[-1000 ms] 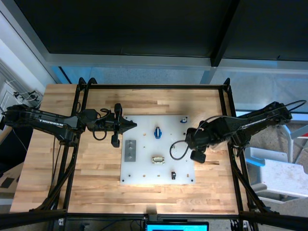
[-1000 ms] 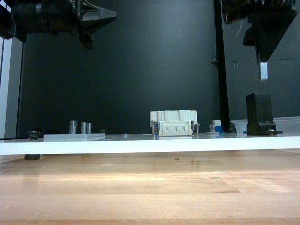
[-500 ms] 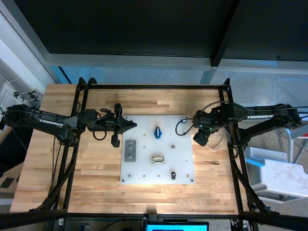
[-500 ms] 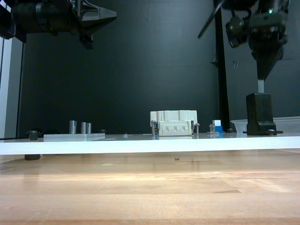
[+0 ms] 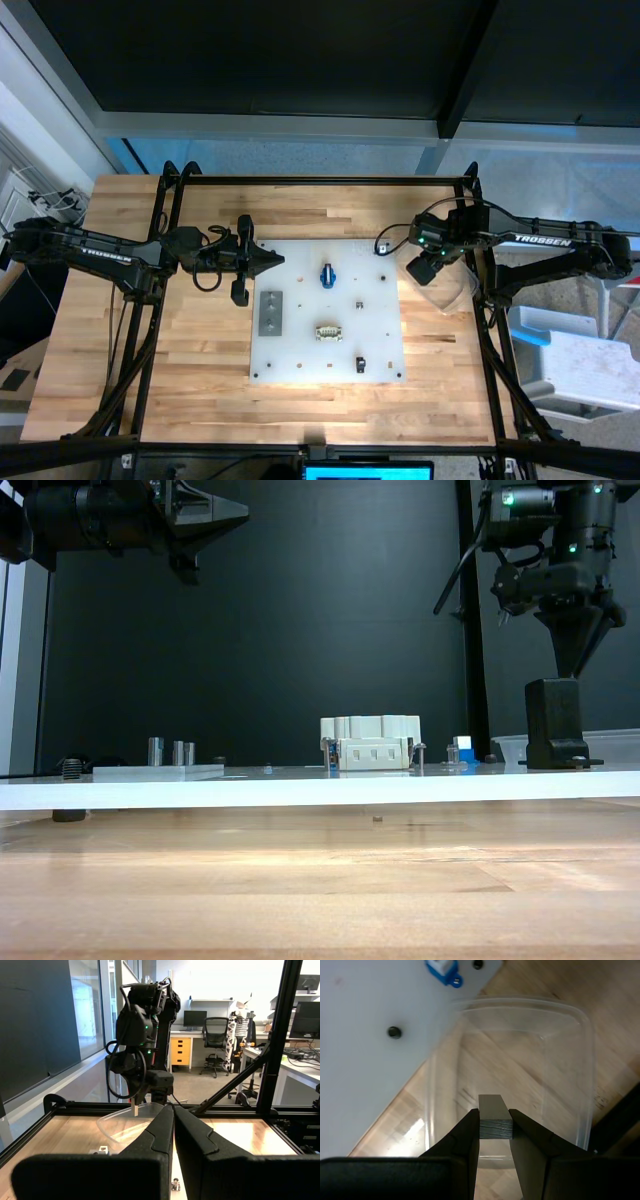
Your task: Pick the 16mm bar from the taskboard and place it in the container
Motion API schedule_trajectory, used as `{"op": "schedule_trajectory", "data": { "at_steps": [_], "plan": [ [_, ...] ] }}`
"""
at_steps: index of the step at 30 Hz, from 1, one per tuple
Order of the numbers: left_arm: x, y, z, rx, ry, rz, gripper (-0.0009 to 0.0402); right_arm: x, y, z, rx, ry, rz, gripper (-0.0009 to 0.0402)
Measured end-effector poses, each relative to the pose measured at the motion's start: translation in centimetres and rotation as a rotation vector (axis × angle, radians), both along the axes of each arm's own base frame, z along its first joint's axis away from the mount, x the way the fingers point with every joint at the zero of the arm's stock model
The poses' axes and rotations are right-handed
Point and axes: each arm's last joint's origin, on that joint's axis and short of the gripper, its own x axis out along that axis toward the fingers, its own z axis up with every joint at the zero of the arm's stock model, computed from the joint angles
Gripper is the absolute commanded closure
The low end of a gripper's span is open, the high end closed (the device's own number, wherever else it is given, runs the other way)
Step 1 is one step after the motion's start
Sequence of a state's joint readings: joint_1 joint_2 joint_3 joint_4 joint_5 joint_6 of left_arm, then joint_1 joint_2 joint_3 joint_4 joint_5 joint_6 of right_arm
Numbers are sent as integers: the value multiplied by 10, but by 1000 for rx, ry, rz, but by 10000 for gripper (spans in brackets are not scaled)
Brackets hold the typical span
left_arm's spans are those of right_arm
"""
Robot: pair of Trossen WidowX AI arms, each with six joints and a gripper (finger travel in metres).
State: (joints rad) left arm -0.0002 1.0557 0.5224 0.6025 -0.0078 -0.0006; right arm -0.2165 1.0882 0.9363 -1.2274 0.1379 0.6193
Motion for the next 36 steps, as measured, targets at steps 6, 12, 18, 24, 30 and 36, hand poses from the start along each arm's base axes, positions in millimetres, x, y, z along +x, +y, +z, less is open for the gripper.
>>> {"op": "schedule_trajectory", "data": {
  "at_steps": [6, 12, 18, 24, 30, 36],
  "plan": [
    [0, 0, 0, 0, 0, 0, 393, -3, -1, -7, 6, 25, -12, 354],
    [0, 0, 0, 0, -1, 0, 393, -3, -1, -8, 7, 30, -13, 354],
    [0, 0, 0, 0, -1, 0, 393, -3, -1, -8, 7, 29, -13, 354],
    [0, 0, 0, 0, -1, 0, 393, -3, -1, -8, 7, 29, -12, 354],
    [0, 0, 0, 0, -1, 0, 393, -3, -2, -8, 3, 32, 10, 334],
    [0, 0, 0, 0, -1, 0, 393, -2, -2, -8, 1, 26, 12, 283]
  ]
}}
